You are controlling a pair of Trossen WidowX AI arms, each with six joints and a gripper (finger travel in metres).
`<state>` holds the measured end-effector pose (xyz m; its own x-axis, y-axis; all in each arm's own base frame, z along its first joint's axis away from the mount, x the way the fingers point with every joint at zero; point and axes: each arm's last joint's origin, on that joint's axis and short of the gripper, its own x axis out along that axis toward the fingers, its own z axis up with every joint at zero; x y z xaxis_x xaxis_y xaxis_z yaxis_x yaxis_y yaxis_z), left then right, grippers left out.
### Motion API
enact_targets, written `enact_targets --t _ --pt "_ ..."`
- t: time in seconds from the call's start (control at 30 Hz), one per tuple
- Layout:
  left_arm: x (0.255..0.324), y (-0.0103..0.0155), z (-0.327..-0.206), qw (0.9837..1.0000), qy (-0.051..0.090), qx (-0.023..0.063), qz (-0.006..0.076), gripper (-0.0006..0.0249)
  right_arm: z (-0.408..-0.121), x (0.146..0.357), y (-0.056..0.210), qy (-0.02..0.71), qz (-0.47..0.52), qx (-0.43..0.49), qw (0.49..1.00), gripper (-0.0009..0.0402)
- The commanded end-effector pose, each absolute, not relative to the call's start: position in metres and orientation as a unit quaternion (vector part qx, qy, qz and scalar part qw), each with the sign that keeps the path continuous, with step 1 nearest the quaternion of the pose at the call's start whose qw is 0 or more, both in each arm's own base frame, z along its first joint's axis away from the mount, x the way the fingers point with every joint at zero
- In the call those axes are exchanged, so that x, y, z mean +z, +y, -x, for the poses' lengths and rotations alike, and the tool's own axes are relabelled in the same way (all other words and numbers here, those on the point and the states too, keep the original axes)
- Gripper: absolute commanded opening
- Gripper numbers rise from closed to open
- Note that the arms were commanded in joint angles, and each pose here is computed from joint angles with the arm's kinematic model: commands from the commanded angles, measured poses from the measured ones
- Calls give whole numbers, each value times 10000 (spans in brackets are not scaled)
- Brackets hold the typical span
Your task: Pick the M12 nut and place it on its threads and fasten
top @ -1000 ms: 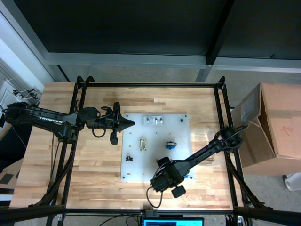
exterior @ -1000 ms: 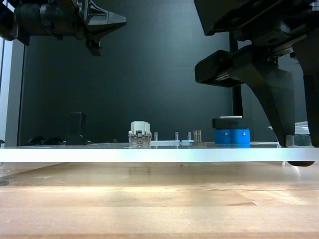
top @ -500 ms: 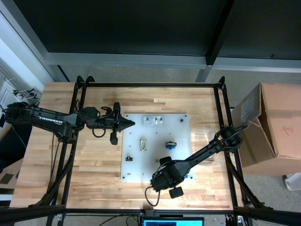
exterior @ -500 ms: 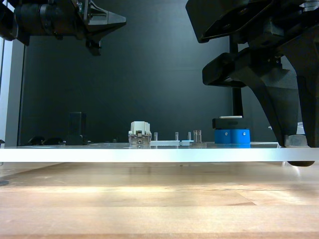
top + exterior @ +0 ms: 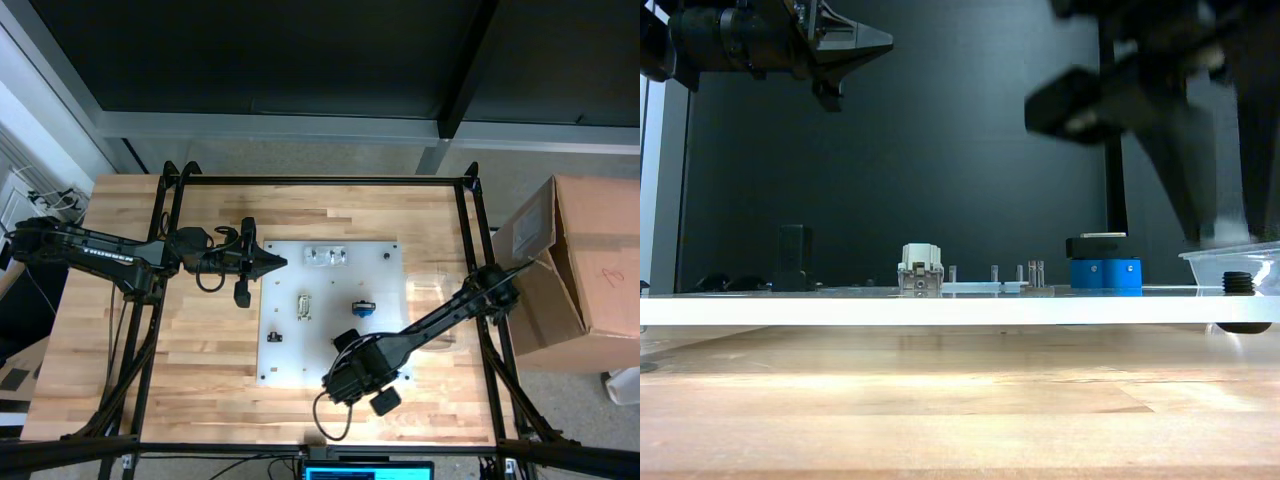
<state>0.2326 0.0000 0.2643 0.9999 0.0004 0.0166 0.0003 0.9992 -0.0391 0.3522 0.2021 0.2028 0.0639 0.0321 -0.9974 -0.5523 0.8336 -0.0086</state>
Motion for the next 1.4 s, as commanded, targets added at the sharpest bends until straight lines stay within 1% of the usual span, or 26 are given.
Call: enact_targets --t 0.03,0.23,0.37,0.6,0.9,1.1,1.23,1.4 --pt "2644 0 -2326 9998 -85 0 196 0 -3491 2140 1971 6388 2353 2442 6906 9" --pt "2644 0 -2326 9998 -85 0 196 0 -3449 2247 1890 6092 3185 3198 6521 9" --pt "2644 0 -2326 9998 -85 0 196 0 -3433 2265 1877 5823 3742 3720 6185 9" --pt "2644 0 -2326 9998 -85 0 196 0 -3428 2268 1869 5471 4301 4249 5789 8" --pt "2644 0 -2326 9998 -87 0 196 0 -3432 2261 1865 5310 4557 4440 5596 9" --pt "2644 0 -2326 9998 -85 0 196 0 -3416 2191 1841 5282 4667 4574 5422 9" --pt "2644 1 -2326 9998 -85 2 196 0 -3424 2120 1839 5234 4674 4558 5477 9" --pt "2644 0 -2326 9998 -85 0 196 0 -3428 2096 1841 5214 4678 4554 5494 9"
